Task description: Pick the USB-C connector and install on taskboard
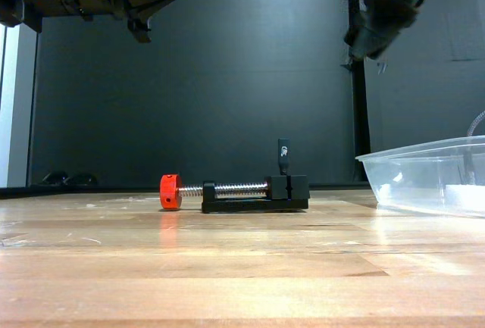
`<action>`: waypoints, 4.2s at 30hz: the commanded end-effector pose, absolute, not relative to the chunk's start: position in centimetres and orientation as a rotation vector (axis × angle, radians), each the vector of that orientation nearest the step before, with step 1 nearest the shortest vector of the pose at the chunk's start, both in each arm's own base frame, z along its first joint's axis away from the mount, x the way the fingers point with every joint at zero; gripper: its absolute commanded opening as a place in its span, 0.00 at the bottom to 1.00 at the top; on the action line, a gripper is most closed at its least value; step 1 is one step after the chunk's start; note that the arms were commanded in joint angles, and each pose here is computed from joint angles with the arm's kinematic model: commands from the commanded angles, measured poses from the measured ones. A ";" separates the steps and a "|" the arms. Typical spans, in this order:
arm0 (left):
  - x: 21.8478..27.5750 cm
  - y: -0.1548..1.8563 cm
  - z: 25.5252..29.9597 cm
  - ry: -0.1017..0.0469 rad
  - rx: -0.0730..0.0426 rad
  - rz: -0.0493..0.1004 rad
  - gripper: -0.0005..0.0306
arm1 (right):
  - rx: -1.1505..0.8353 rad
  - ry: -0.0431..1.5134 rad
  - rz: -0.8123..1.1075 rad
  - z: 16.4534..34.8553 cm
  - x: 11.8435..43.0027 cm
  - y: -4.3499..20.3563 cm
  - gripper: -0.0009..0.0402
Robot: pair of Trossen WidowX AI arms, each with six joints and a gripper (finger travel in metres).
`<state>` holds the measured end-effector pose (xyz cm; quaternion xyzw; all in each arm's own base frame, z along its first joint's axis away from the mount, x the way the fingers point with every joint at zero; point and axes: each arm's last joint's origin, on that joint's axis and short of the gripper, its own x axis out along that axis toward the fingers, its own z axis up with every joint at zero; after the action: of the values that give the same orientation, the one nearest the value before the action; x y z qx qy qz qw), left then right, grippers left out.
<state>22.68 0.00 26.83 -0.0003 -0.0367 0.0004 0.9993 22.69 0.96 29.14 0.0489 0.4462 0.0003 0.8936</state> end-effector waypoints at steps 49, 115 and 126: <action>22.68 0.00 26.83 -0.073 -0.001 0.000 0.02 | -0.005 1.390 -0.114 26.1 20.8 7.1 0.55; 22.70 0.00 26.64 -0.054 -0.001 0.000 0.02 | -0.029 1.397 -0.084 18.8 21.4 7.5 0.48; 22.70 0.00 26.64 -0.054 -0.001 0.000 0.02 | -0.034 1.402 -0.083 18.7 21.3 7.5 0.36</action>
<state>22.69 0.00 26.63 -0.0005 -0.0270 0.0002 0.9996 21.32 7.46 18.75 -0.0154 0.6445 -0.0378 0.7636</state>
